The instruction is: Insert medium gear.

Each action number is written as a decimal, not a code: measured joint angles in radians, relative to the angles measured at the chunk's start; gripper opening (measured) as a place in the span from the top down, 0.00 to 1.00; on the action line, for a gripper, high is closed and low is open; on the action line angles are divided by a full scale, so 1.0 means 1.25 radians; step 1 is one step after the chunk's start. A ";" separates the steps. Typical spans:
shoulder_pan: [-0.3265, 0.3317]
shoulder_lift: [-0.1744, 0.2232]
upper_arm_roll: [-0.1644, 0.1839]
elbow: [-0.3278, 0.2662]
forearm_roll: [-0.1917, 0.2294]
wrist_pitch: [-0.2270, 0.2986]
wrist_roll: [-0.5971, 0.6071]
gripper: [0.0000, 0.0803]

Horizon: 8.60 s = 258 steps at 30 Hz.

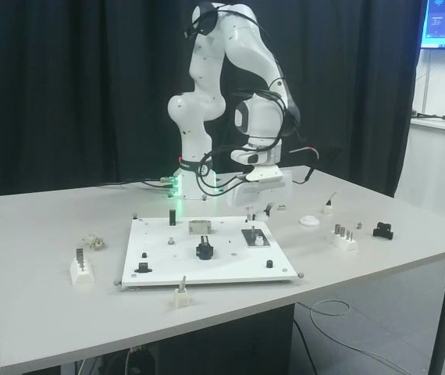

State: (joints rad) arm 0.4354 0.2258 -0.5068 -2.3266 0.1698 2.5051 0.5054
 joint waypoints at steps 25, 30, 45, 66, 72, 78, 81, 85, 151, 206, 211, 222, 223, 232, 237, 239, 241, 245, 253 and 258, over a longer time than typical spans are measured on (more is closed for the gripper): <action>-0.014 0.059 0.000 0.044 0.019 -0.001 -0.031 0.50; -0.019 0.069 0.001 0.050 0.032 -0.001 -0.048 0.50; -0.034 0.105 0.003 0.071 0.105 -0.005 -0.119 0.50; -0.039 0.117 0.008 0.091 0.110 -0.034 -0.126 0.50; -0.040 0.117 0.008 0.092 0.109 -0.039 -0.133 0.50; -0.042 0.118 0.008 0.093 0.108 -0.052 -0.136 0.50; -0.042 0.118 0.008 0.093 0.108 -0.053 -0.137 0.50; -0.042 0.118 0.008 0.093 0.108 -0.053 -0.137 0.50; -0.047 0.134 0.016 0.092 0.144 -0.033 0.092 0.50; -0.049 0.134 0.018 0.088 0.153 -0.035 -0.091 0.50; -0.049 0.131 0.015 0.090 0.150 -0.045 -0.089 0.07; -0.049 0.105 -0.007 0.094 0.118 -0.061 -0.045 0.01; -0.049 0.102 -0.010 0.094 0.115 -0.061 -0.035 0.01; -0.049 0.089 -0.032 0.094 0.100 -0.062 0.014 0.00; -0.049 0.089 -0.037 0.093 0.100 -0.062 0.021 0.00; -0.050 0.089 -0.037 0.091 0.100 -0.061 0.024 0.00; -0.051 0.089 -0.038 0.090 0.100 -0.060 0.025 0.00; -0.052 0.090 -0.038 0.087 0.100 -0.054 0.026 0.00; -0.052 0.097 -0.038 0.082 0.100 -0.036 0.026 0.00; -0.052 0.103 -0.038 0.081 0.100 -0.025 0.026 0.00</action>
State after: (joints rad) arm 0.3700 0.3546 -0.5541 -2.2250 0.2947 2.4740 0.5376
